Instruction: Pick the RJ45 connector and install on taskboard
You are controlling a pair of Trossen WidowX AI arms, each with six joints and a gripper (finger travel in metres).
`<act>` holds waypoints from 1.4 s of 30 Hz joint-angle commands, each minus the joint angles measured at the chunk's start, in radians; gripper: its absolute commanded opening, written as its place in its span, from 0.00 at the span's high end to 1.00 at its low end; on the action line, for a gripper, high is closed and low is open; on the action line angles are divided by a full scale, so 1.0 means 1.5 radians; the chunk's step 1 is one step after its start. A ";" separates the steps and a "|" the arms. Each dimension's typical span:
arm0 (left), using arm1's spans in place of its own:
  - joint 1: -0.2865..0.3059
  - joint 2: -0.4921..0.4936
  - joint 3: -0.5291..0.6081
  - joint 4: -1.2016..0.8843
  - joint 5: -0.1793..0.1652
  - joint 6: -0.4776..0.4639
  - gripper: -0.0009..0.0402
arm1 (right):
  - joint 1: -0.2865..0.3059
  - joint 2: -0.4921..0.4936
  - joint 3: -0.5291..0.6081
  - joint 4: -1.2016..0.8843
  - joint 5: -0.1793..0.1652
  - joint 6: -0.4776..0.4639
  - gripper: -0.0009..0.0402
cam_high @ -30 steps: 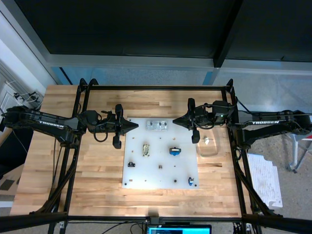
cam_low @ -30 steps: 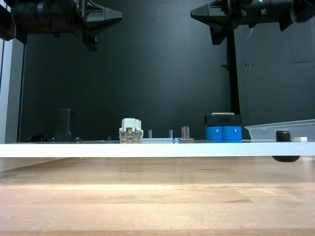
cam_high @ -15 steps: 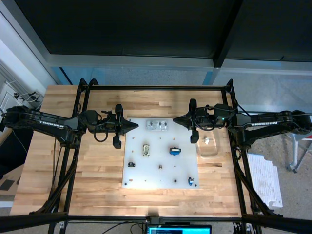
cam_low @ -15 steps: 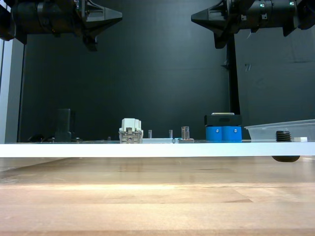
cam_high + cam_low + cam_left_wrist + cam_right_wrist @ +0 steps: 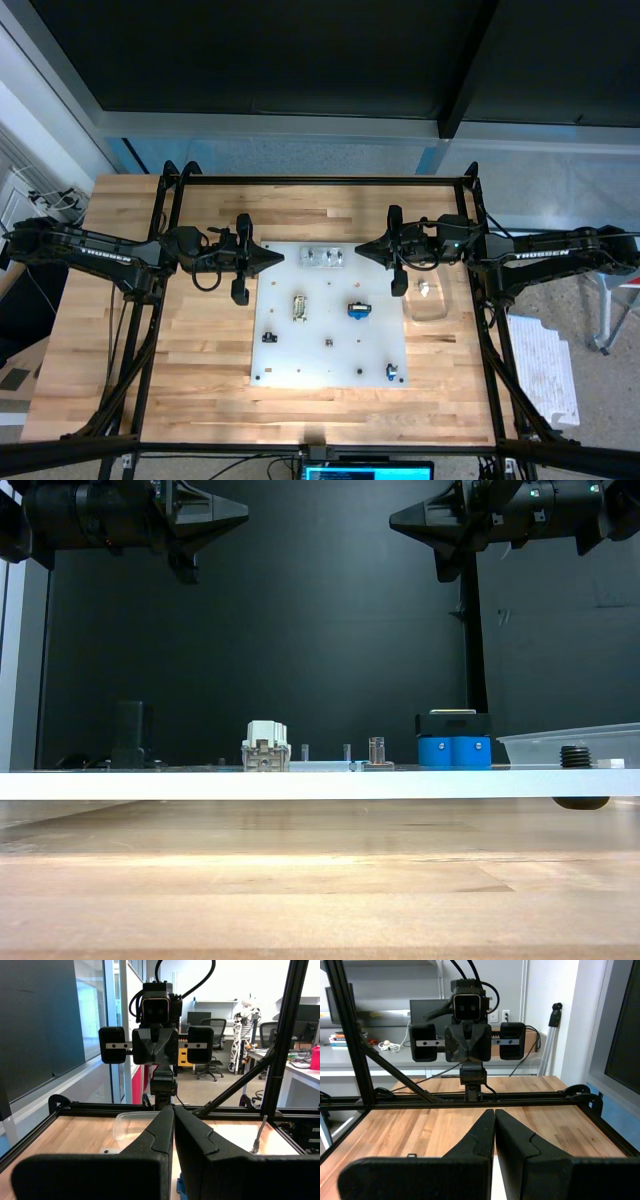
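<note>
Left gripper (image 5: 279,258) and right gripper (image 5: 360,248) hang closed, empty, above the board (image 5: 300,350); I would hold the light, brittle connector by its boot.

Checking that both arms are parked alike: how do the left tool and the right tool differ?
The left tool hangs by the white board's far left corner; the right tool hangs by its far right side, near the clear tray. The left tool points toward the tray side; the right tool points away from it. Both are shut, empty and high above the board.
</note>
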 commanded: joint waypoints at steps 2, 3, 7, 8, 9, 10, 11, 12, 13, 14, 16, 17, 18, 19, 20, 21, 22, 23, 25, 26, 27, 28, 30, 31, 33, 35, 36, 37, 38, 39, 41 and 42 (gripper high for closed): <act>0.000 0.000 0.000 0.000 0.000 0.000 0.98 | 0.000 0.000 0.000 0.001 0.000 0.000 0.98; 0.000 0.000 0.000 0.000 0.000 0.000 0.98 | 0.000 0.000 0.000 0.001 0.000 0.000 0.98; 0.000 0.000 0.000 0.000 0.000 0.000 0.98 | 0.000 0.000 0.000 0.003 0.000 0.000 0.98; 0.000 0.000 0.000 0.000 0.000 0.000 0.98 | 0.000 0.000 0.001 0.004 0.000 0.000 0.98; 0.000 0.000 0.000 0.000 0.000 0.000 0.98 | 0.000 0.000 0.002 0.004 0.000 0.000 0.98; 0.000 0.000 0.000 0.001 0.000 0.000 0.98 | 0.000 0.000 0.004 0.004 0.000 0.000 0.98; 0.000 0.000 0.000 0.000 0.000 0.000 0.98 | 0.000 0.000 0.006 0.004 0.000 -0.001 0.98; 0.000 0.000 0.000 0.000 0.000 0.000 0.98 | 0.000 0.000 0.007 0.004 0.000 -0.001 0.98; 0.000 0.000 0.000 0.000 0.000 0.000 0.98 | 0.000 0.000 0.009 0.005 0.000 -0.001 0.98; 0.000 0.000 0.000 0.000 0.000 0.000 0.98 | 0.000 0.000 0.010 0.005 0.000 -0.001 0.98; 0.000 0.000 0.000 0.000 0.000 0.000 0.98 | 0.000 0.000 0.012 0.005 0.000 -0.002 0.98; 0.000 0.000 0.000 0.000 0.000 0.000 0.98 | 0.000 0.000 0.013 0.004 0.000 -0.002 0.98; 0.000 0.000 0.000 0.000 0.000 0.000 0.98 | 0.000 0.000 0.014 0.004 0.000 -0.002 0.98; 0.000 0.000 0.000 0.000 0.000 0.000 0.98 | 0.000 0.000 0.014 0.004 0.000 -0.002 0.98; 0.000 0.000 0.000 0.000 0.000 0.000 0.98 | 0.000 0.000 0.015 0.004 0.000 -0.002 0.98; 0.000 0.000 0.000 0.000 0.000 0.000 0.98 | 0.000 0.000 0.016 0.004 0.000 -0.002 0.98; 0.000 0.000 0.000 0.000 0.000 0.000 0.98 | 0.000 0.000 0.016 0.004 0.000 -0.002 0.98; 0.000 0.000 0.000 0.000 0.000 0.000 0.98 | 0.000 0.000 0.016 0.004 0.000 -0.002 0.98; 0.000 0.000 0.000 0.000 0.000 0.000 0.98 | 0.000 0.000 0.016 0.004 0.000 -0.002 0.98; 0.000 0.000 0.000 0.000 0.000 0.000 0.98 | 0.000 0.000 0.016 0.003 0.000 -0.002 0.98; 0.000 0.000 0.000 0.000 0.000 0.000 0.98 | 0.000 0.000 0.016 0.002 0.000 -0.002 0.98; 0.000 0.000 0.000 0.000 0.000 0.000 0.98 | 0.000 0.000 0.016 0.001 0.000 -0.002 0.98; 0.000 0.000 0.000 0.000 0.000 0.000 0.98 | 0.000 0.000 0.016 0.001 0.000 -0.002 0.98; 0.000 0.000 0.000 0.000 0.000 0.000 0.98 | 0.000 0.000 0.016 0.001 0.000 -0.002 0.98; 0.000 0.000 0.000 0.000 0.000 0.000 0.98 | 0.000 0.000 0.016 0.001 0.000 -0.002 0.98; 0.000 0.000 0.000 0.000 0.000 0.000 0.98 | 0.000 0.000 0.016 0.001 0.000 -0.002 0.98; 0.000 0.000 0.000 0.000 0.000 0.000 0.98 | 0.000 0.000 0.016 0.001 0.000 -0.002 0.98; 0.000 0.000 0.000 0.000 0.000 0.000 0.98 | 0.000 0.000 0.016 0.001 0.000 -0.002 0.98; 0.000 0.000 0.000 0.000 0.000 0.000 0.98 | 0.000 0.000 0.016 0.001 0.000 -0.002 0.98; 0.000 0.000 0.000 0.000 0.000 0.000 0.98 | 0.000 0.000 0.016 0.001 0.000 -0.002 0.98; 0.000 0.000 0.000 0.000 0.000 0.000 0.98 | 0.000 0.000 0.016 0.001 0.000 -0.002 0.98; 0.000 0.000 0.000 0.000 0.000 0.000 0.98 | 0.000 0.000 0.016 0.001 0.000 -0.002 0.98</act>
